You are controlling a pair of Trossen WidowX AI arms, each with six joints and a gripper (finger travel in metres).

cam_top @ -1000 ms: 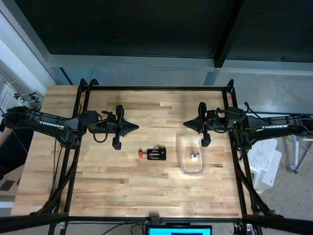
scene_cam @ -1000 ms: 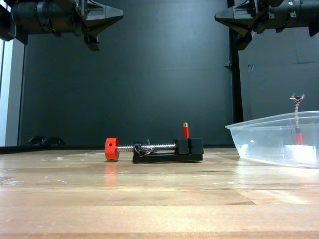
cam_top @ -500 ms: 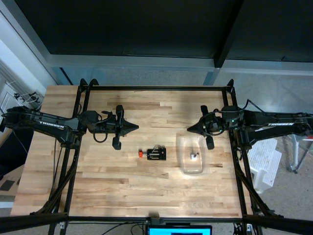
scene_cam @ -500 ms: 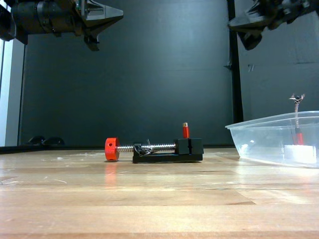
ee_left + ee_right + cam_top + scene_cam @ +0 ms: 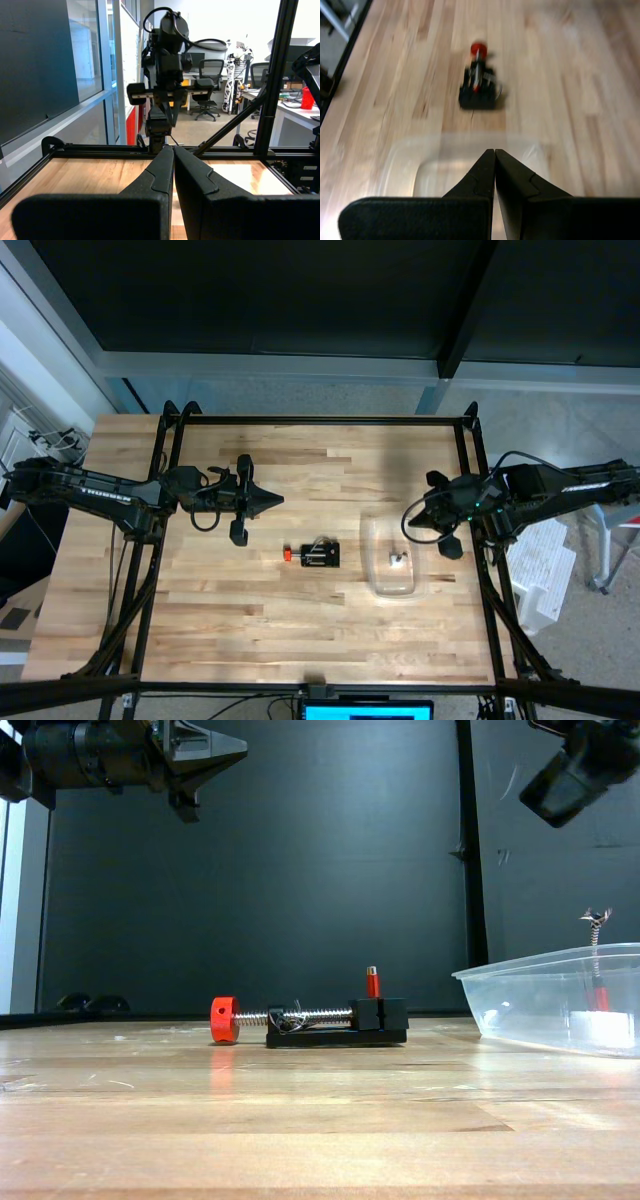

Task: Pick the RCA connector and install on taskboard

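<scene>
A: Start with the right claw (image 5: 494, 150). How does it stand?
B: Its fingers are pressed together with nothing between them. It hangs in the air on the right arm's side of the taskboard (image 5: 318, 554), angled down above the far edge of the clear tray (image 5: 372, 580).
A: And the left claw (image 5: 173, 146)?
B: It is also closed and empty, high up on the taskboard's other side and farther back.
A: What lies underneath?
B: A pale wooden table (image 5: 250, 630) made of glued strips, with a black frame (image 5: 320, 421) around it. There is grey floor outside it and a dark wall behind.
A: The RCA connector (image 5: 599, 992)?
B: It is a small red sleeve with a twisted black-and-white wire standing up out of it. It sits in the tray, beside the taskboard on the right arm's side, and neither claw touches it. The taskboard is a black block with a red-orange knob on a silver screw and a red peg on top.
</scene>
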